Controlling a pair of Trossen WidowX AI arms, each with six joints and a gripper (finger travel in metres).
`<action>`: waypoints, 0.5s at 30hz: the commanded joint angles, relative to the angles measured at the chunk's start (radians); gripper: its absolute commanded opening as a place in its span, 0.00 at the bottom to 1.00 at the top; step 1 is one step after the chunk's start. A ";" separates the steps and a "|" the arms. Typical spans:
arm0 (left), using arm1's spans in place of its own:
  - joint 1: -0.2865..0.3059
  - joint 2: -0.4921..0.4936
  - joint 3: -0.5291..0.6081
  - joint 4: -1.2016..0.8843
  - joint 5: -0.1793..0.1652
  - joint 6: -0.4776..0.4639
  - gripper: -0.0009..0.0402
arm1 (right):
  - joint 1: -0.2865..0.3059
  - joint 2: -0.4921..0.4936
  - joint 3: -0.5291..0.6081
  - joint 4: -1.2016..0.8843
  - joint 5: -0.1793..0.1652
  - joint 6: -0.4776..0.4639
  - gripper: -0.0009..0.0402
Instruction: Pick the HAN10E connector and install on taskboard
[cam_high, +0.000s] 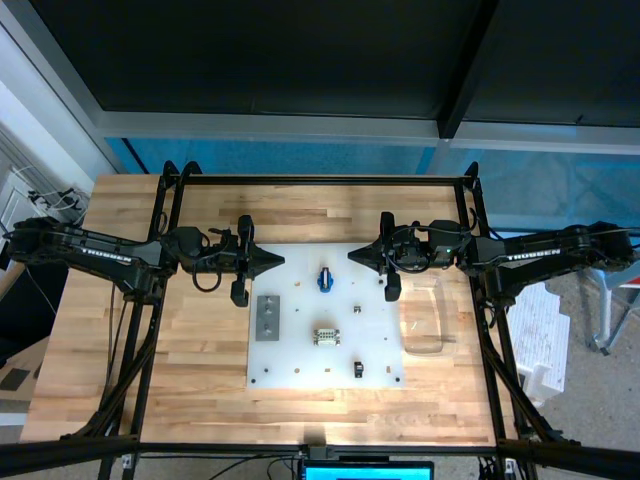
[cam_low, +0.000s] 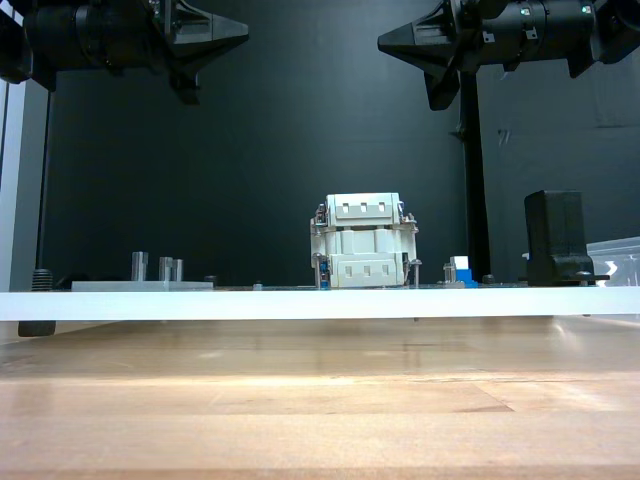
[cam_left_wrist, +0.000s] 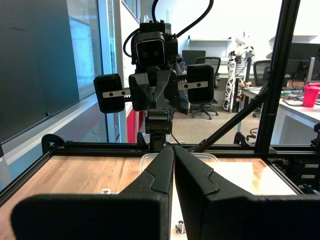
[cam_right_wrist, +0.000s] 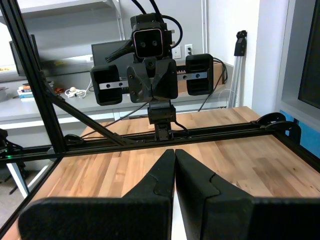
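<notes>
Near the middle of the taskboard (cam_high: 300, 312), slightly toward its near edge, the HAN10E connector (cam_high: 325, 338) sits upright. Left gripper (cam_high: 282, 260) hovers over the far-left corner and right gripper (cam_high: 351, 256) over the far edge. Both have fingers pressed together, holding nothing.

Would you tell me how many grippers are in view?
2. The left gripper, shut, hangs over the taskboard at its far left corner; the right gripper, shut, hangs over its far edge, right of centre.
</notes>
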 joint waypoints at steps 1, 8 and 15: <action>0.000 0.000 0.000 0.000 0.000 0.000 0.02 | 0.000 0.000 0.000 0.002 0.000 0.000 0.02; 0.000 0.000 0.000 0.000 0.000 0.000 0.02 | 0.000 0.000 0.000 0.002 0.000 0.000 0.02; 0.000 0.000 0.000 0.000 0.000 0.000 0.02 | 0.000 0.000 0.000 0.002 0.000 0.000 0.02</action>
